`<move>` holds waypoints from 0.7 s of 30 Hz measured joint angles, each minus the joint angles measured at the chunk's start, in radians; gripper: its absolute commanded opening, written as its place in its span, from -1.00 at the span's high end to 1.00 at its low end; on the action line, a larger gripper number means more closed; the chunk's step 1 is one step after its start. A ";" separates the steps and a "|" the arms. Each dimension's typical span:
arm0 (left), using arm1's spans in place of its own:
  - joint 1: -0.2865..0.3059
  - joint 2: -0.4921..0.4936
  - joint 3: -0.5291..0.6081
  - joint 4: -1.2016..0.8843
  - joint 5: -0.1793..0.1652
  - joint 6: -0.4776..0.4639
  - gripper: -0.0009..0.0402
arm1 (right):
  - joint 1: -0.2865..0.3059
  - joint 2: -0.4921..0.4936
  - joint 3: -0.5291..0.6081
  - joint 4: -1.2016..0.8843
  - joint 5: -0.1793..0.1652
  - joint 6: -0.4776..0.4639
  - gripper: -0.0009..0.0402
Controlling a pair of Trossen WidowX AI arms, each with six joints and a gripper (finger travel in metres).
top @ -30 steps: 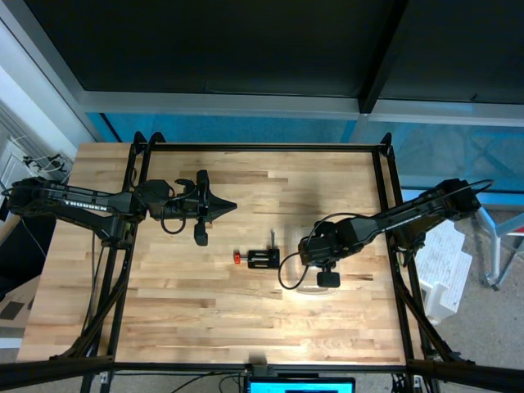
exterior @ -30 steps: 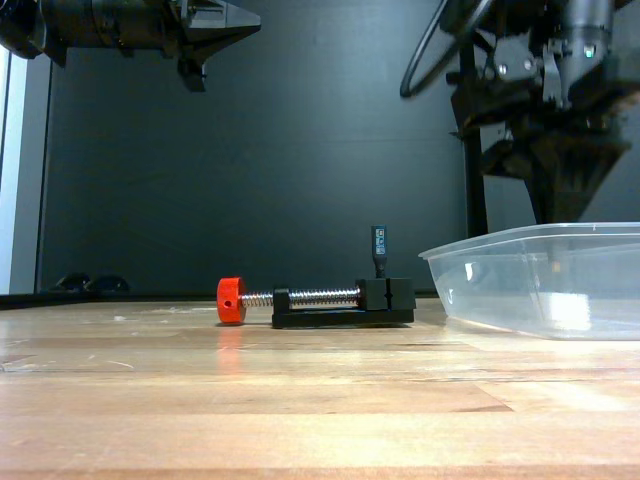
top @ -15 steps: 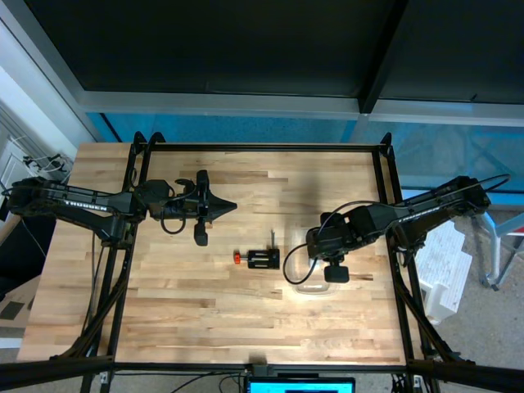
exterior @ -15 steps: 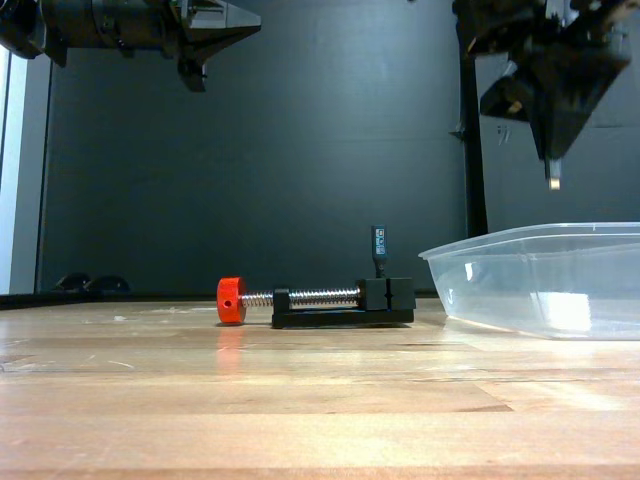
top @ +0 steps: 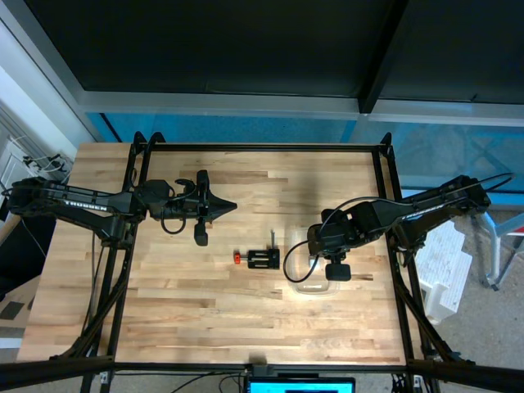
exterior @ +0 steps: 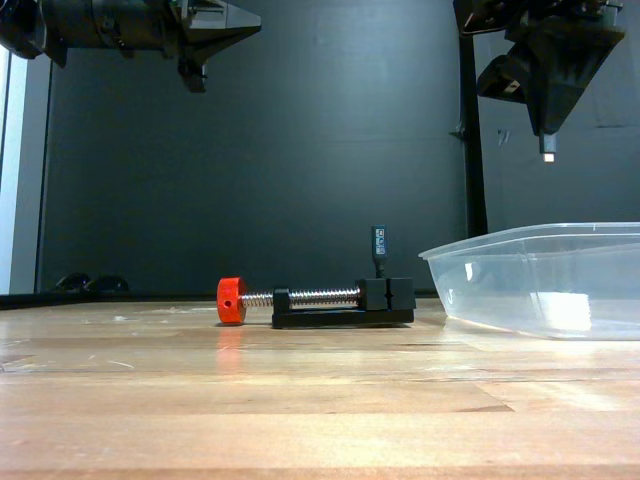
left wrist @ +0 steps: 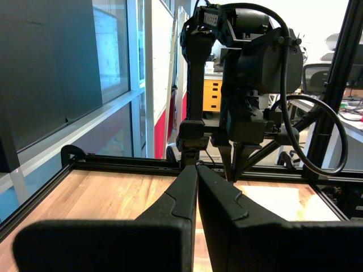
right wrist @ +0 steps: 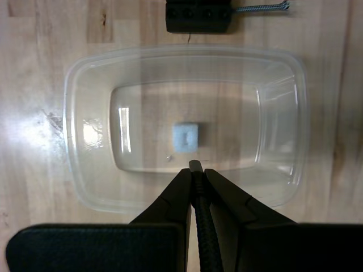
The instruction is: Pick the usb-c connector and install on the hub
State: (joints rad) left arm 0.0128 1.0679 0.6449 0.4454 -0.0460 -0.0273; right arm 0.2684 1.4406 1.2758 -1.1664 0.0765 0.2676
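My right gripper (right wrist: 195, 173) is shut on the usb-c connector (right wrist: 195, 166), a thin dark piece whose tip pokes out past the fingertips. In the low view the connector's pale tip (exterior: 547, 155) hangs from the right gripper (exterior: 546, 128), well above the clear tray. The hub (top: 260, 259) is a black block with an orange-red knob (exterior: 230, 300). It lies on the table left of the tray, apart from the right gripper (top: 318, 244). My left gripper (top: 232, 206) is shut and empty, held high at the back left (exterior: 252, 18).
A clear plastic tray (right wrist: 69, 102) sits under the right gripper with a small white piece (right wrist: 185, 136) in it. In the low view the tray's wall (exterior: 490, 285) stands just right of the hub (exterior: 345, 300). A thin upright stem (exterior: 378, 245) rises from the hub.
The right gripper has risen out of the tray with the connector, from down near the tray floor to well above its rim. The left arm has not moved.
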 measured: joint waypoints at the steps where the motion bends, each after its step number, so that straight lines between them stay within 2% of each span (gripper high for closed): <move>1: 0.000 0.000 0.000 0.000 0.000 0.000 0.96 | 0.000 0.000 0.000 0.002 0.011 0.000 0.95; 7: 0.000 0.000 0.000 0.000 0.000 0.000 0.96 | -0.023 0.018 0.004 0.023 0.036 0.005 0.95; 21: 0.000 0.000 0.000 0.000 0.000 0.000 0.96 | -0.041 0.104 0.039 0.095 0.036 -0.005 0.95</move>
State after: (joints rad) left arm 0.0128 1.0683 0.6449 0.4458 -0.0456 -0.0273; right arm 0.2276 1.5444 1.3144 -1.0714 0.1123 0.2626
